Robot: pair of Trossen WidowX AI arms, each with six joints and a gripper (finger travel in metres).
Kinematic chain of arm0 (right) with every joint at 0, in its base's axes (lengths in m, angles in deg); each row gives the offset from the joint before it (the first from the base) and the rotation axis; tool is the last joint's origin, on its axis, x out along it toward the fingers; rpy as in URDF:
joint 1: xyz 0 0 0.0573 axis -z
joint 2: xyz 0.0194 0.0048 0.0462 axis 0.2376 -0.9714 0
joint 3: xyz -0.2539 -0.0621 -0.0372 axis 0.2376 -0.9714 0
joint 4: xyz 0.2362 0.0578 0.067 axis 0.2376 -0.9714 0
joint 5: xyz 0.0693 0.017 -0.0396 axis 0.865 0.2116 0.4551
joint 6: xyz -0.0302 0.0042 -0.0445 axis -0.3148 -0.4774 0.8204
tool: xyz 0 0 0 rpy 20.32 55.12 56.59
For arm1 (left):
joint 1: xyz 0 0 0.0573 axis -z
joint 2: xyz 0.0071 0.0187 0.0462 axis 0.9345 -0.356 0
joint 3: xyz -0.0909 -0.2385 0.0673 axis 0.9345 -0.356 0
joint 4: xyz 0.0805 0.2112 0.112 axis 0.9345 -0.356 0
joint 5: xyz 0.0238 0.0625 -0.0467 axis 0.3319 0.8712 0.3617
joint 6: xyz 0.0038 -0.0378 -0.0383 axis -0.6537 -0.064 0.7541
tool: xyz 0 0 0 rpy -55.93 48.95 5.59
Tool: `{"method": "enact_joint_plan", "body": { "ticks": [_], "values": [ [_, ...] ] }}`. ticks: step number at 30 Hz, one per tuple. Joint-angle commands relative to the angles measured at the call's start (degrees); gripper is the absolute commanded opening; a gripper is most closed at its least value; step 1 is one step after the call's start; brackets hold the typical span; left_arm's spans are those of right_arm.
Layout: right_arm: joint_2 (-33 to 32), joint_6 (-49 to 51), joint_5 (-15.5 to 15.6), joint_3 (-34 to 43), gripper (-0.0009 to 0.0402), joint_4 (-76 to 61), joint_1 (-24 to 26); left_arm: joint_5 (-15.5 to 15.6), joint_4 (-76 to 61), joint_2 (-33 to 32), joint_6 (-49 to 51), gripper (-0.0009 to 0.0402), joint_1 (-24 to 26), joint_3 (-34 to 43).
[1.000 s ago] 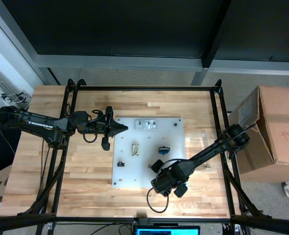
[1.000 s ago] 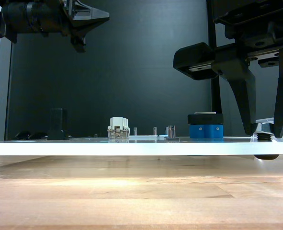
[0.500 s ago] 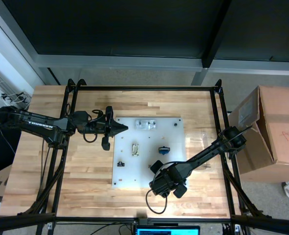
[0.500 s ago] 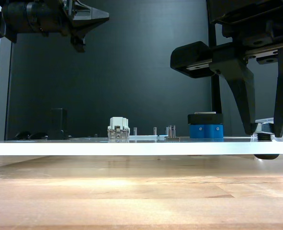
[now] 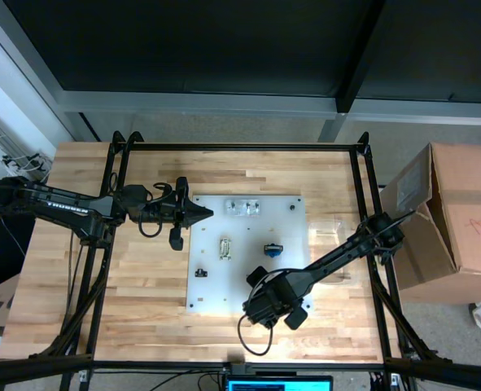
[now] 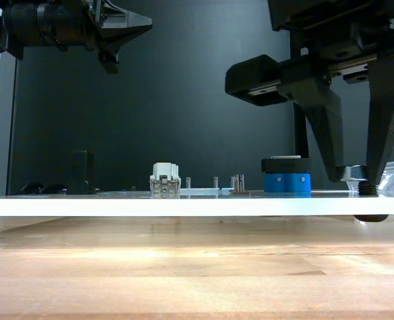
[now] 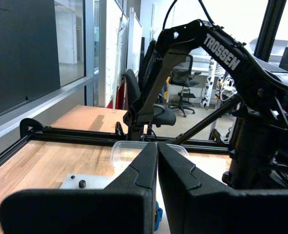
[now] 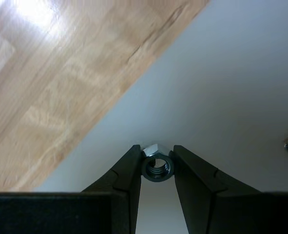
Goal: Pick the M12 nut and place it on its threads and fasten
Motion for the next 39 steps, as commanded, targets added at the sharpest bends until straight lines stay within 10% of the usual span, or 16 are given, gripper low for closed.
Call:
{"method": "enact_joint_plan", "body": {
  "ticks": [1, 39],
  "values": [
    [-0.4, 0.0, -0.2, 0.1, 0.0012, -0.1, 0.0, 0.0, 0.0, 0.0, 0.0, 0.0, 0.0, 0.0],
    [1.2, -12.2, -0.4, -3.9, 0.0012, 2.1, -0.1, 0.0, 0.0, 0.0, 0.0, 0.0, 0.0, 0.0]
  ]
}}
